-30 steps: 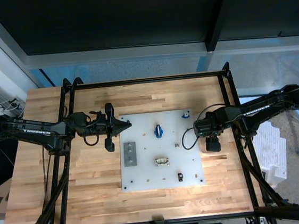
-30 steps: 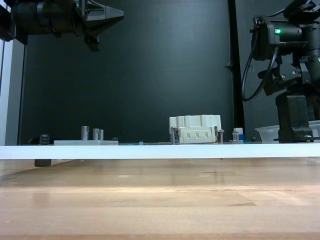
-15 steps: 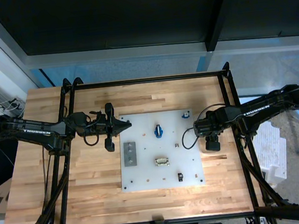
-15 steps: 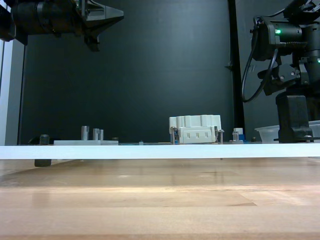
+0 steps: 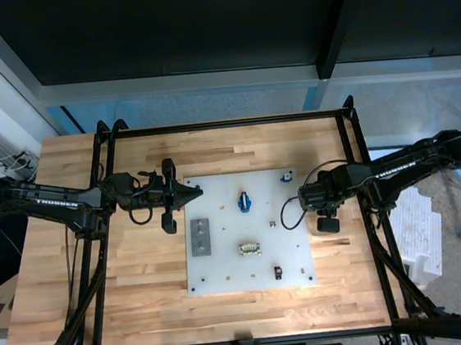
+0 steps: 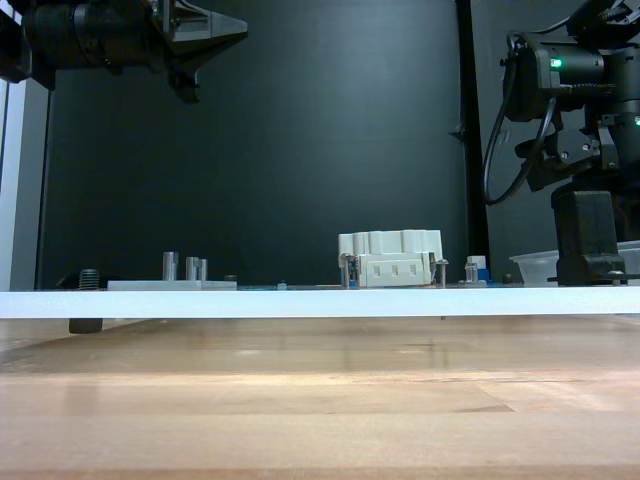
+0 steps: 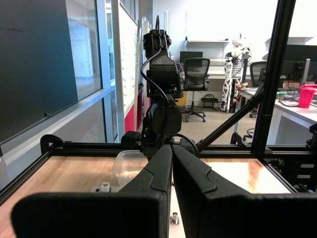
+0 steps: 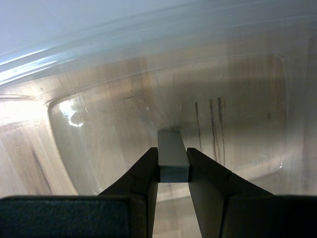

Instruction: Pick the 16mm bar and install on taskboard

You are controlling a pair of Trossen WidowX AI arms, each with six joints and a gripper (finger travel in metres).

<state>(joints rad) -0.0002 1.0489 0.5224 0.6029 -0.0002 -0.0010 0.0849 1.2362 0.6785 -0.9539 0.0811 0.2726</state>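
Right claw [image 8: 173, 172]: pinching shut on the bar [image 8: 173, 148], pointing down into a clear tub [image 8: 89, 129]
Bar: sitting clamped between the right fingertips, inside the tub, just off the board's [image 5: 224, 272] right edge
Left claw [image 7: 172, 148]: hanging high over the board's left edge, fingers pressing together, gripping nothing
Board: lying flat on the table [image 5: 134, 273]

Taskboard [image 5: 224, 264] on wooden table [image 5: 128, 298]
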